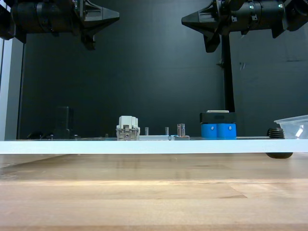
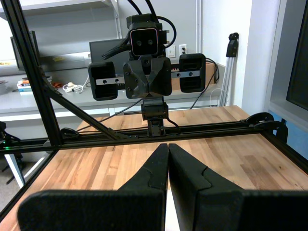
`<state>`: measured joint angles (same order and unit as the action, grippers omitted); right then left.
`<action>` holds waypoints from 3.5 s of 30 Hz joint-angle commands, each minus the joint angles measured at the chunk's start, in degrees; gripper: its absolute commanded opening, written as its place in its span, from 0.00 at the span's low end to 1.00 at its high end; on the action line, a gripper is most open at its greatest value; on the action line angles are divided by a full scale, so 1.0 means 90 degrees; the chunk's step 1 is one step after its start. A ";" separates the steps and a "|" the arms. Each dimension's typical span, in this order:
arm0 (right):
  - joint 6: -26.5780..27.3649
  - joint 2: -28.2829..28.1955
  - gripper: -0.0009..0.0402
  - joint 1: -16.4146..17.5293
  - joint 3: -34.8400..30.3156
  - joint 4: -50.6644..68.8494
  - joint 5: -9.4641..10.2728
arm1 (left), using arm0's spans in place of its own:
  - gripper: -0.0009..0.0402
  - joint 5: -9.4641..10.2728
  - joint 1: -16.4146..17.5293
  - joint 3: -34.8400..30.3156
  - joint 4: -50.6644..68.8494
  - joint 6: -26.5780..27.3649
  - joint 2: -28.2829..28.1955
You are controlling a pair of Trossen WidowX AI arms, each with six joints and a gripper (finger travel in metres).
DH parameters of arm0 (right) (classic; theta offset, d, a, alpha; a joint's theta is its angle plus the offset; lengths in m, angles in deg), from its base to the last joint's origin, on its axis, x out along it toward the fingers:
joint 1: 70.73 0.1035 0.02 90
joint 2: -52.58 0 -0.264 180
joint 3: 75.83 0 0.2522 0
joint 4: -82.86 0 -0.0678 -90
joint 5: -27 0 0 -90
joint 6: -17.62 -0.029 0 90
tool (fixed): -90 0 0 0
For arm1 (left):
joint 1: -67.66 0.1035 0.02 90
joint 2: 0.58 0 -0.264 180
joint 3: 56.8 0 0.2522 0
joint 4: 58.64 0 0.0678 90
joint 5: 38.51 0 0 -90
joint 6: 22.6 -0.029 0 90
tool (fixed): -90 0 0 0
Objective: Pick the RJ45 connector and install on taskboard
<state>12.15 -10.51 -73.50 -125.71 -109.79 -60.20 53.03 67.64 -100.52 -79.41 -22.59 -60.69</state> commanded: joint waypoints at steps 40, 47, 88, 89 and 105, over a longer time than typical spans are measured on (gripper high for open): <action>-0.0296 0.0726 0.02 0.0029 -0.1319 0.4762 -0.0044 | 0.02 0.0000 0.0002 0.0000 0.0000 0.0000 0.0000; -0.0170 0.1047 0.02 0.0034 -0.1350 0.5661 -0.0019 | 0.02 0.0000 0.0002 0.0000 0.0000 0.0000 0.0000; -0.2110 0.2470 0.02 0.2035 -0.1353 1.0295 -0.0763 | 0.02 0.0000 0.0002 0.0000 0.0000 0.0000 0.0000; -0.2195 0.2467 0.02 0.2103 -0.1353 1.0348 -0.0765 | 0.02 0.0000 0.0002 0.0000 0.0000 -0.0002 0.0000; -0.3721 0.2047 0.02 0.3502 -0.1350 1.0839 -0.0840 | 0.02 0.0000 0.0000 0.0000 0.0000 -0.0002 0.0000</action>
<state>-20.97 8.59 -42.04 -137.89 -12.29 -67.95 53.03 67.64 -100.52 -79.41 -22.59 -60.69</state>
